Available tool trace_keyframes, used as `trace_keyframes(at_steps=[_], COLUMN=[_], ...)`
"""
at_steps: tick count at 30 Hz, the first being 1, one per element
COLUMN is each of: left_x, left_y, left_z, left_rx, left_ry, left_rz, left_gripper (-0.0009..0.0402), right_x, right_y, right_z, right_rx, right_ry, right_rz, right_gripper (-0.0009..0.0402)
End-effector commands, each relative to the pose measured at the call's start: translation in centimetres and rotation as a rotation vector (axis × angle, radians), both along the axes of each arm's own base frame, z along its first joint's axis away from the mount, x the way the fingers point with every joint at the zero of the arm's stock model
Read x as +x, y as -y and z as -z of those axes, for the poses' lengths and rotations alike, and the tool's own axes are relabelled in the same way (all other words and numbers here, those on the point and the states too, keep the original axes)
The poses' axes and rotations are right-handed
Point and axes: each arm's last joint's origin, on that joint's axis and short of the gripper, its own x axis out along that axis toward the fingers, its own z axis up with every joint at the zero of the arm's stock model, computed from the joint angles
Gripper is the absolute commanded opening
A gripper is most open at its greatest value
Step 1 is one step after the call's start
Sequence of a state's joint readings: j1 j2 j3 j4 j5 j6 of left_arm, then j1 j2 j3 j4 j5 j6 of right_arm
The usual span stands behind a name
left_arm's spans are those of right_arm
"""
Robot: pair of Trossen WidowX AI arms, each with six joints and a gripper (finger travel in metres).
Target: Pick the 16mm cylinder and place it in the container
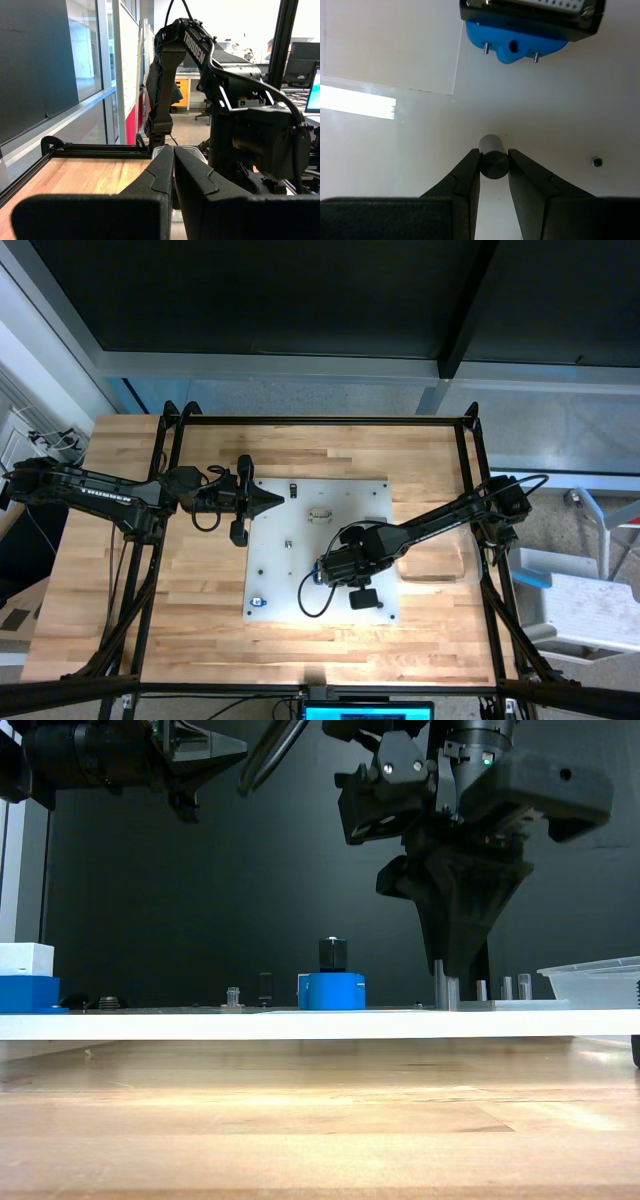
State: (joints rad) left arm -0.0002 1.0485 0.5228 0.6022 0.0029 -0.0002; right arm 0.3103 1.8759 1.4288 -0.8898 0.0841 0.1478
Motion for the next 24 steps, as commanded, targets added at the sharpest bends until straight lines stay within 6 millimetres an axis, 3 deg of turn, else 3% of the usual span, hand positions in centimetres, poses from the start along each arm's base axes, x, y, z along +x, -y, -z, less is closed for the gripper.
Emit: trace_keyframes(at_steps=[1,15,24], left_x=[0.0,0.0,0.0], left_y=[0.0,0.0,0.0], left_z=[0.0,0.0,0.0], left_rx=[0.000,0.000,0.000], left_ry=[0.000,0.000,0.000], left_rz=[0.000,0.000,0.000], left_gripper=[0.0000,0.0000,0.0000], right_x=[-0.2,-1.7,-3.8], right_y=[0.1,0.6,1.2], right_z=[-0.6,-3.5,-6.0], right_rx=[0.003,0.014,0.030], right_ry=[0.012,0.050,0.077], right_rz=[0.002,0.002,0.027], right_gripper=[0.0043,0.0043,0.0043])
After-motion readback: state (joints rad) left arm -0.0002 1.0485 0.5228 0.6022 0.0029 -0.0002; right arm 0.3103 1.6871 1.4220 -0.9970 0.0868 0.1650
